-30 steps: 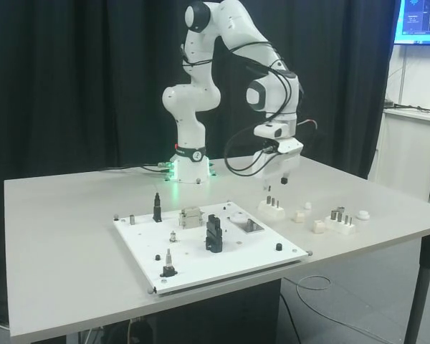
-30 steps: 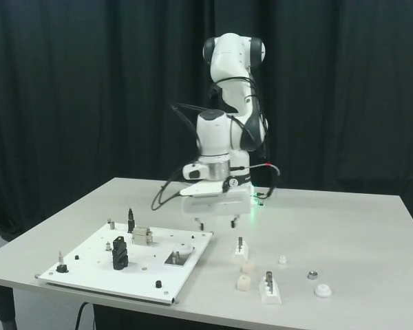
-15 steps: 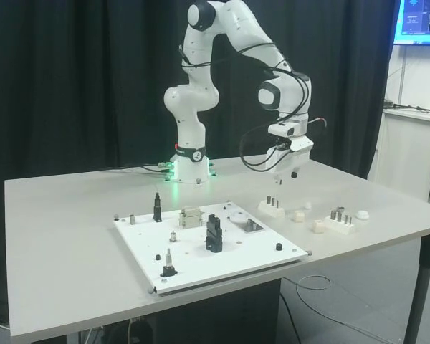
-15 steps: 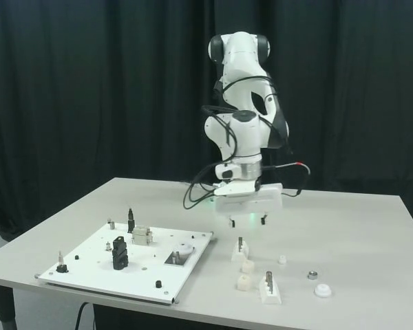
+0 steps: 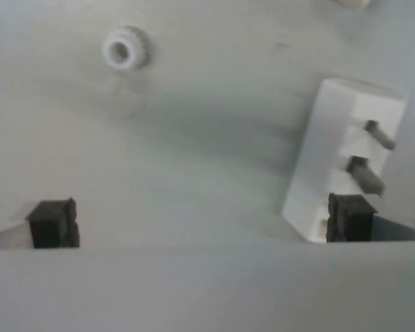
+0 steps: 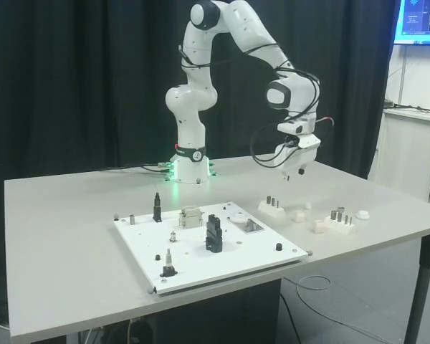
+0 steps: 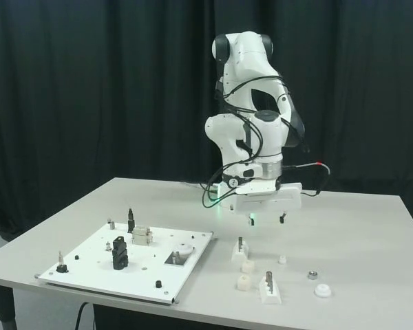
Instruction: Pick small gear.
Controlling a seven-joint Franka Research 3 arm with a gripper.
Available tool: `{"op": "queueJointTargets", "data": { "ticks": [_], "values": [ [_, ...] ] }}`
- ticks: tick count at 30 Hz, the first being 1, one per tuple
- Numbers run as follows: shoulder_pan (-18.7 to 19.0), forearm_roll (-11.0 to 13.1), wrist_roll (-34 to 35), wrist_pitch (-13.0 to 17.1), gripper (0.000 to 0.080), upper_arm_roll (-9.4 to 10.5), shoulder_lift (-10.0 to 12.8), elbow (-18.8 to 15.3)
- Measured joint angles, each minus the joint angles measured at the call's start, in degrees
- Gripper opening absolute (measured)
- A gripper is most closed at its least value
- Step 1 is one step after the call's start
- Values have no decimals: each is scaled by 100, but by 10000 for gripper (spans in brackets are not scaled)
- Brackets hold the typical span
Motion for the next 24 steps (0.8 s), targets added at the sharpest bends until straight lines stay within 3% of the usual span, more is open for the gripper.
{"op": "queueJointTargets", "data": {
  "ticks": [11, 24],
  "values": [
    [176, 0, 349, 495, 800, 5, 234, 2],
    [178, 0, 348, 1242, 800, 39, 845, 108]
  ]
}}
